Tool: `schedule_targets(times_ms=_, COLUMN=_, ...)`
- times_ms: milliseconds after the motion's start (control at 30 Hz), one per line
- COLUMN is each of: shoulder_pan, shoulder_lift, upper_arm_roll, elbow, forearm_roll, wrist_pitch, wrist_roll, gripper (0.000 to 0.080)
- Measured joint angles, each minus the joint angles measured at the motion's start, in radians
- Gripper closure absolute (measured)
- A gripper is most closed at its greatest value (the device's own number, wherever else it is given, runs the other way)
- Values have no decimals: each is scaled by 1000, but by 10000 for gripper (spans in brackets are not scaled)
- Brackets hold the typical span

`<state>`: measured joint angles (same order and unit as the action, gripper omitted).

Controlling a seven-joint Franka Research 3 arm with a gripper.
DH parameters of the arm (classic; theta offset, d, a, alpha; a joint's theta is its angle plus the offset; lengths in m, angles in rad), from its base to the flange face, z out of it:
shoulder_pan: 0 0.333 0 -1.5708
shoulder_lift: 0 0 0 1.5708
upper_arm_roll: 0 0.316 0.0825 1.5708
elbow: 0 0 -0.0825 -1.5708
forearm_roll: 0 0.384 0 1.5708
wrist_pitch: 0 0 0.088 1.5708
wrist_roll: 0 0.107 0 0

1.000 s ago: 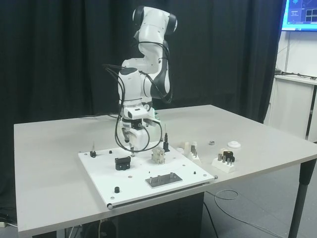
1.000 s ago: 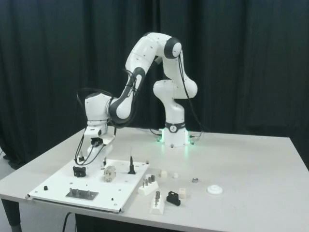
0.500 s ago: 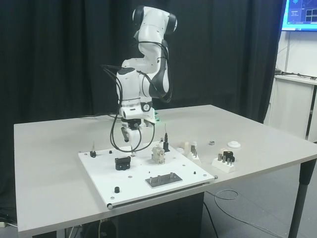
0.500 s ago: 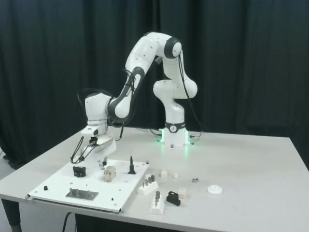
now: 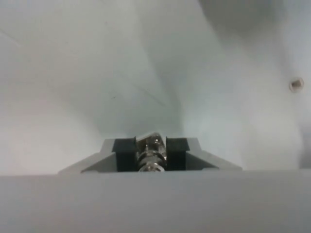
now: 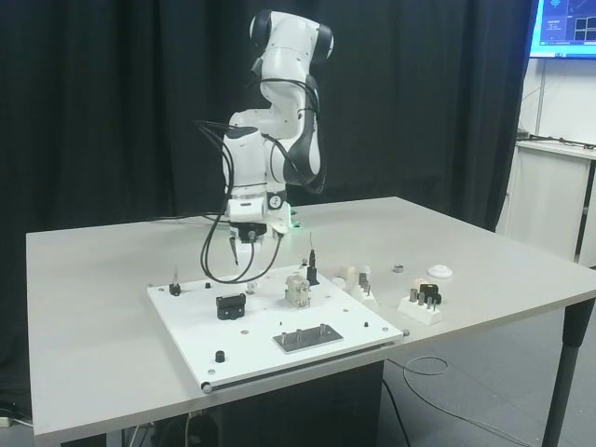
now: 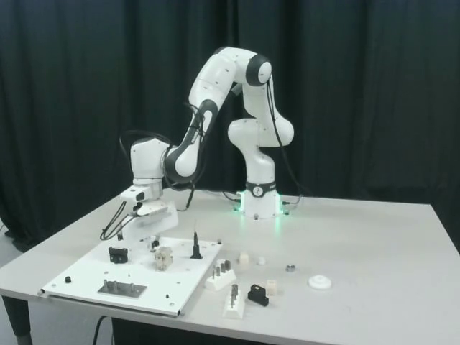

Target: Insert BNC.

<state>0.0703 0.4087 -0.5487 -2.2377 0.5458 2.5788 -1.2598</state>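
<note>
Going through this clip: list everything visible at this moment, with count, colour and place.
Table: one, grey, carries everything.
Board: one, white, on the table's front part.
Black fixture: one, black, on the board.
Metal plate: one, grey, with upright pins, near the board's front edge.
Small blocks with pegs: two, white, on the table beside the board.
Disc: one, white, on the table beyond the blocks.
BNC connector: one, grey metal, between the gripper's pads, a black cable hanging from it.
Arm: one, white, green light at its base.
Gripper: one, above the board's back edge.
</note>
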Motion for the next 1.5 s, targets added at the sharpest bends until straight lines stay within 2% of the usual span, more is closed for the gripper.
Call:
schedule_targets(times_ms=200, shoulder_pan=8, shoulder_lift=-4, upper_arm_roll=0, elbow=-13, forearm_roll=0, wrist_pitch=28, wrist_roll=91, gripper=677)
schedule_targets(times_ms=600, shoulder_pan=9, shoulder_lift=-4, upper_arm_roll=0, elbow=-13, forearm_roll=0, wrist_pitch=32, wrist_roll=276, gripper=678)
schedule_targets(times_ms=1233, shoulder_pan=8, shoulder_lift=-2, upper_arm_roll=1, elbow=-10, forearm_roll=7, wrist_pitch=32, wrist_roll=345, gripper=678)
schedule_targets(times_ms=1500, shoulder_pan=8, shoulder_lift=-1, upper_arm_roll=0, elbow=-9, forearm_roll=9, wrist_pitch=34, wrist_roll=538, gripper=678)
